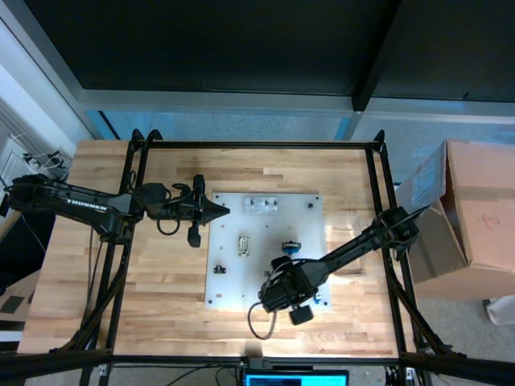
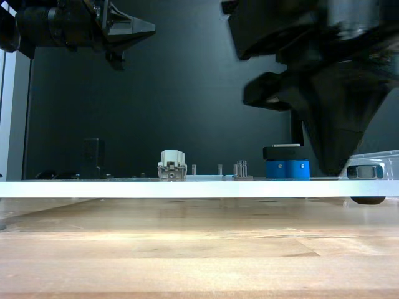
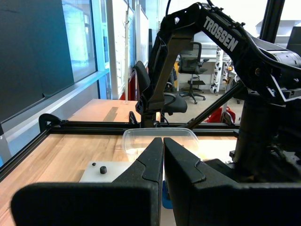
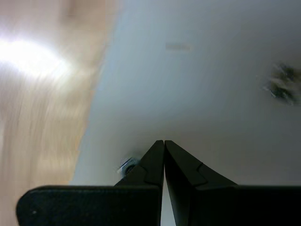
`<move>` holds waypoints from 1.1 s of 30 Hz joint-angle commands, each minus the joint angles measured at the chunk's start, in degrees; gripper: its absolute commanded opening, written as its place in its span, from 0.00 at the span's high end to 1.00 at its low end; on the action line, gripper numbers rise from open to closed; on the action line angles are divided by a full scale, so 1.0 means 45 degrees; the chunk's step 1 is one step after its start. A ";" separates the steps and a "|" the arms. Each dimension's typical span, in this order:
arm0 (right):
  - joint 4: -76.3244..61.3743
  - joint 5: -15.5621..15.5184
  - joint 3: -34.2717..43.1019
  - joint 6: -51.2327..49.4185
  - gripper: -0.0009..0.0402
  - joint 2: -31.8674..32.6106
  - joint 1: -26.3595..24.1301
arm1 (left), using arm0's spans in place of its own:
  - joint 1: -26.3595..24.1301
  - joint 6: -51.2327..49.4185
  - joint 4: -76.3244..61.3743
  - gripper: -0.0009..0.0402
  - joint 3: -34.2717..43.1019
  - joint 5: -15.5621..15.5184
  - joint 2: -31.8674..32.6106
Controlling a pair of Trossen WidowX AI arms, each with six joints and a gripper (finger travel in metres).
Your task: Unfasten the M12 nut and place it in the container
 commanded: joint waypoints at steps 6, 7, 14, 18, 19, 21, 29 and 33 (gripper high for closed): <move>-0.0034 -0.0160 0.0005 0.4959 0.85 -0.0515 -0.0092 | 0.0000 0.0005 0.0005 0.98 0.0005 0.0000 0.0000; -0.0049 -0.0238 0.0005 0.5275 0.82 -0.0617 -0.0083 | 0.0005 0.0005 0.0005 0.98 0.0005 0.0000 0.0000; -0.1462 -0.0219 0.0947 0.6960 0.62 -0.0738 0.0296 | 0.0000 0.0005 0.0005 0.98 0.0005 0.0000 0.0000; -0.2152 -0.0408 0.1569 0.8403 0.54 -0.0729 0.0350 | 0.0000 0.0005 0.0005 0.98 0.0005 0.0000 0.0000; -0.2297 -0.0515 0.1690 0.8548 0.52 -0.0699 0.0355 | 0.0000 0.0005 0.0005 0.98 0.0005 0.0000 0.0000; -0.2560 -0.0559 0.1821 0.8796 0.49 -0.0675 0.0379 | 0.0000 0.0005 0.0000 0.98 0.0005 0.0000 0.0000; -0.2633 -0.0442 0.1792 0.8908 0.39 -0.0636 0.0403 | 0.0000 0.0005 0.0005 0.98 0.0005 0.0000 0.0000; -0.2628 -0.0452 0.1724 0.8947 0.40 -0.0636 0.0403 | 0.0005 0.0005 0.0000 0.98 0.0005 0.0000 0.0000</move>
